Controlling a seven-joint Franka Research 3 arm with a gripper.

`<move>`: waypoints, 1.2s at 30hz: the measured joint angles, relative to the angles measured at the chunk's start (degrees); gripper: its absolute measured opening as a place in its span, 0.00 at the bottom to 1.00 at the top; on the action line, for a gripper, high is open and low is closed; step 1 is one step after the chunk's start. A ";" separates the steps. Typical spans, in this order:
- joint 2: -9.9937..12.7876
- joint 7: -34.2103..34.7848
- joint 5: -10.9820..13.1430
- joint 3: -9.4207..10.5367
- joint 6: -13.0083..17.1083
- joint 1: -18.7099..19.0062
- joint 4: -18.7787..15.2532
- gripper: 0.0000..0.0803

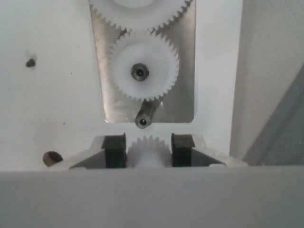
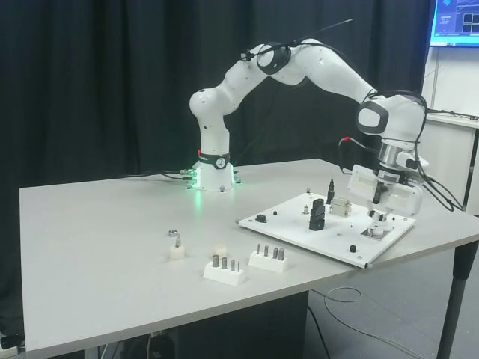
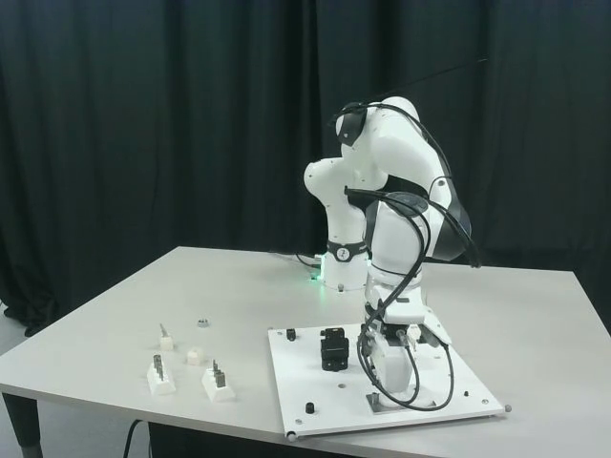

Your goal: Insert small gear.

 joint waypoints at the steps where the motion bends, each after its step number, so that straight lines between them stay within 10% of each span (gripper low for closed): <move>1: 0.00 0.00 0.01 0.00 0.17 0.00 -0.07 0.25; 36: -5.05 0.09 0.15 3.22 13.56 0.14 -13.21 0.25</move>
